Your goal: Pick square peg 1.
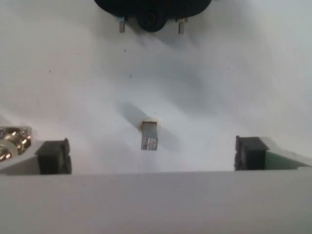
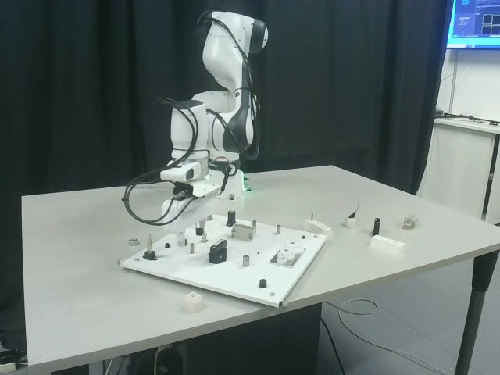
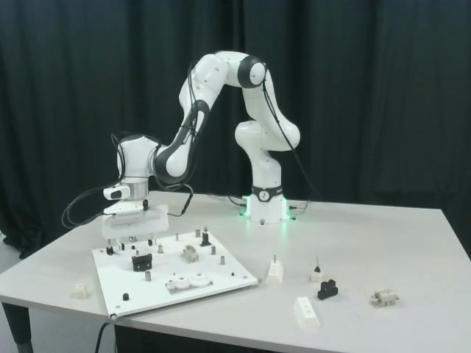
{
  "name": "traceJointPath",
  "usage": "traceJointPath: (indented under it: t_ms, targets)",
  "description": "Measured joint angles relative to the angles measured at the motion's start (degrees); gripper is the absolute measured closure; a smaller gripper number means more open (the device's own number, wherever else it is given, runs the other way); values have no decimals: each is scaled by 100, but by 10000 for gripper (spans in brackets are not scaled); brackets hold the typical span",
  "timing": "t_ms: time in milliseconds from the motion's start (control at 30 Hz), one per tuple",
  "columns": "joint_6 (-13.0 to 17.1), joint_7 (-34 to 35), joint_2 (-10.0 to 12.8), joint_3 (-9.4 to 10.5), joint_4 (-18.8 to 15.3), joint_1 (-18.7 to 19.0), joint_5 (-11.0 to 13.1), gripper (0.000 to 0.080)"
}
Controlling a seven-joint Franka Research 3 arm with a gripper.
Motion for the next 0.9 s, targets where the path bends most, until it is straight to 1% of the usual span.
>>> traceJointPath:
  t_ms: [33,167,200,533,900]
  targets:
    - [0,0,0,0,0,-1,0,67]
    - [2,0,0,-3,0,-1,0,67]
    - [2,0,0,-3,0,-1,0,17]
    - [28,13,0,-3,3,-1,7,5]
    - [42,205,-11,16,60,34,109,3]
